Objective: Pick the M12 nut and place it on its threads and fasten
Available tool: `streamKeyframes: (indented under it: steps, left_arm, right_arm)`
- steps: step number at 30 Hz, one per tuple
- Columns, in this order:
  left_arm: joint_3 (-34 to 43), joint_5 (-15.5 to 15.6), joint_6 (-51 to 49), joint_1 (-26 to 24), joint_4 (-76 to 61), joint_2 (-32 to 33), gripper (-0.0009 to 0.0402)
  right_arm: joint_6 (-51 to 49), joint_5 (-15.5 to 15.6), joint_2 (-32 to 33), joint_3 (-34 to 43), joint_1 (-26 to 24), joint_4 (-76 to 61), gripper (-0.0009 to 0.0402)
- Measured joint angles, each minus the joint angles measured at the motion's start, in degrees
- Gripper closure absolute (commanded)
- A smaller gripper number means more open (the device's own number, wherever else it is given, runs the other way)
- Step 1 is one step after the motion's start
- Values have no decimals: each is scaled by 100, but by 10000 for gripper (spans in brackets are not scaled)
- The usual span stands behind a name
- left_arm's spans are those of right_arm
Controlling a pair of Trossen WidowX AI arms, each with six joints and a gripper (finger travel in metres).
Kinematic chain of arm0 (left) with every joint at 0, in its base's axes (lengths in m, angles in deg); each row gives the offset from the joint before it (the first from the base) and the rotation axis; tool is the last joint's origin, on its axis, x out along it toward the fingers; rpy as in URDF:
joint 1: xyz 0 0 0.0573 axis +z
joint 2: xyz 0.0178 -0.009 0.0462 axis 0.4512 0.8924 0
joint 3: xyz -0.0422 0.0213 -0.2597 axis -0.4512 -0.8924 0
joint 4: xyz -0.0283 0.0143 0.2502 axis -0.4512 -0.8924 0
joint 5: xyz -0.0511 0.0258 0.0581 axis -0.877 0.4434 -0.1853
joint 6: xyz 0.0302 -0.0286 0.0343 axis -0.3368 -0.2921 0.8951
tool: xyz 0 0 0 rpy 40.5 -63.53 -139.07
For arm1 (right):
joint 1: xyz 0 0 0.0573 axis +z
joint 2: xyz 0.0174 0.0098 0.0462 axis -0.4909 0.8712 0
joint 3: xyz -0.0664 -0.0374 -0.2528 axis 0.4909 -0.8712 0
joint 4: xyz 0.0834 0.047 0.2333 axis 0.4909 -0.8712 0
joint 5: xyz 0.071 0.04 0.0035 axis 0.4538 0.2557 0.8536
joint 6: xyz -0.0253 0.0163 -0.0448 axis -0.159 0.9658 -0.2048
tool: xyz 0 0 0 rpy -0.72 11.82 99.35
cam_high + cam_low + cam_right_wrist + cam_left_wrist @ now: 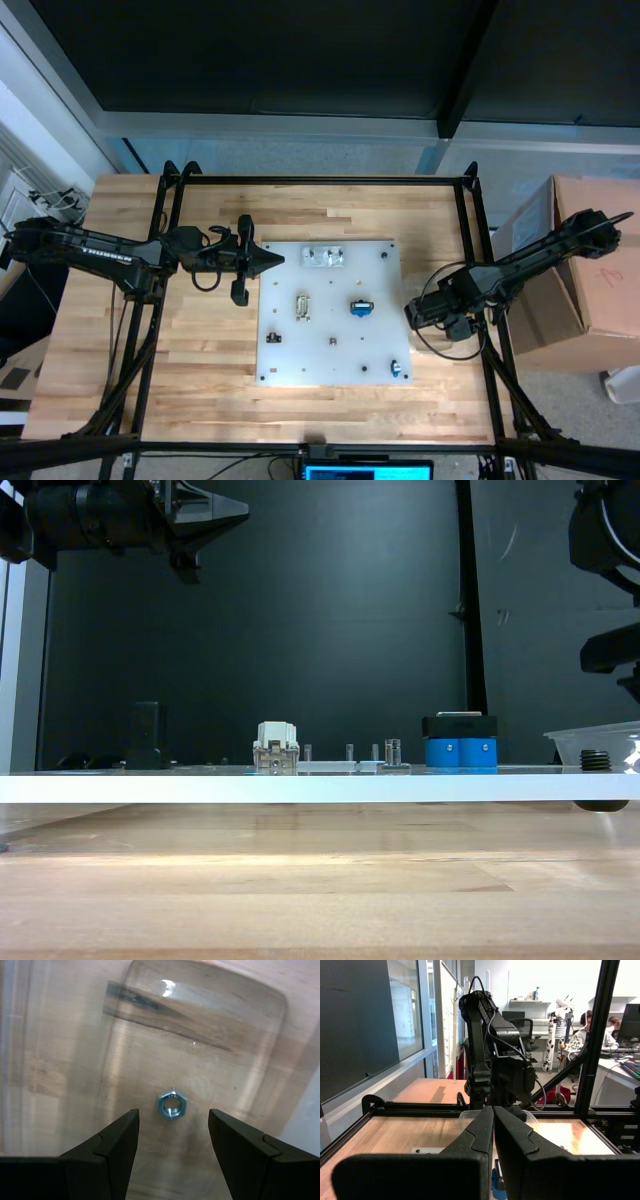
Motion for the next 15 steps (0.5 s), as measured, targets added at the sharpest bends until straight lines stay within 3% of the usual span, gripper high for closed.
streamKeyframes:
  steps: [15]
  left_arm:
    - [-2, 0, 0, 0, 0, 0, 393]
  right_arm:
    - [-15, 42, 251, -190, -155, 426, 201]
